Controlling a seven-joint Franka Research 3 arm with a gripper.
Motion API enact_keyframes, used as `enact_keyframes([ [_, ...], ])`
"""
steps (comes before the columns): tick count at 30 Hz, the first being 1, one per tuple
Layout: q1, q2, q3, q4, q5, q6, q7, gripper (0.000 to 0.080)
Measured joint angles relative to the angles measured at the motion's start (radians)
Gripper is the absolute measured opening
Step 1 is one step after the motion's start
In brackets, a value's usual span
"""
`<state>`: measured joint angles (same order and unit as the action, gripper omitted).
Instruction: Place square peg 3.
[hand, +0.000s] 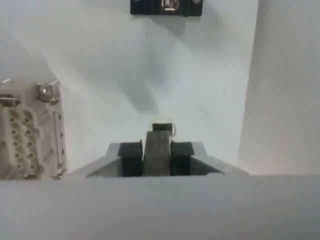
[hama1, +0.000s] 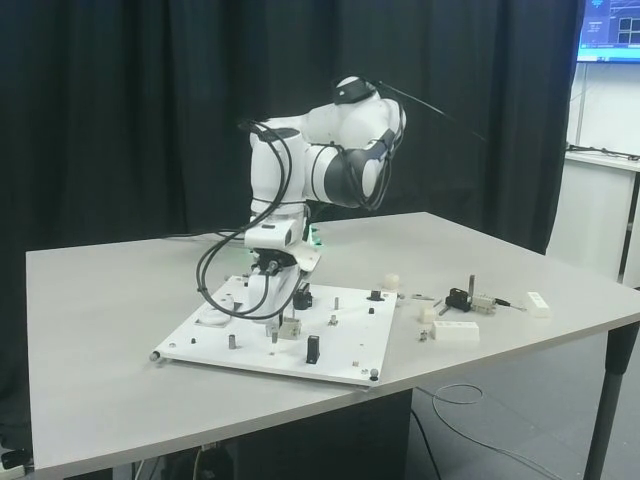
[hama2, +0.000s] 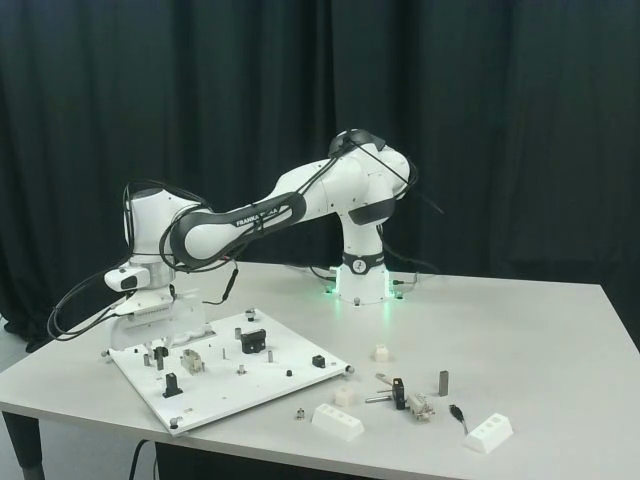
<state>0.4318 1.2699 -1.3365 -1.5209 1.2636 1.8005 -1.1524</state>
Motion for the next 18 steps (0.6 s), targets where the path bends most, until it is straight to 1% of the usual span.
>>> enact_keyframes([
  [6,0.002,0.005,-0.006,-0.002,0.012,0.004,-0.006,0.0114],
  [18,0.002,0.021,-0.005,-0.010,0.041,0.036,-0.017,0.0114],
])
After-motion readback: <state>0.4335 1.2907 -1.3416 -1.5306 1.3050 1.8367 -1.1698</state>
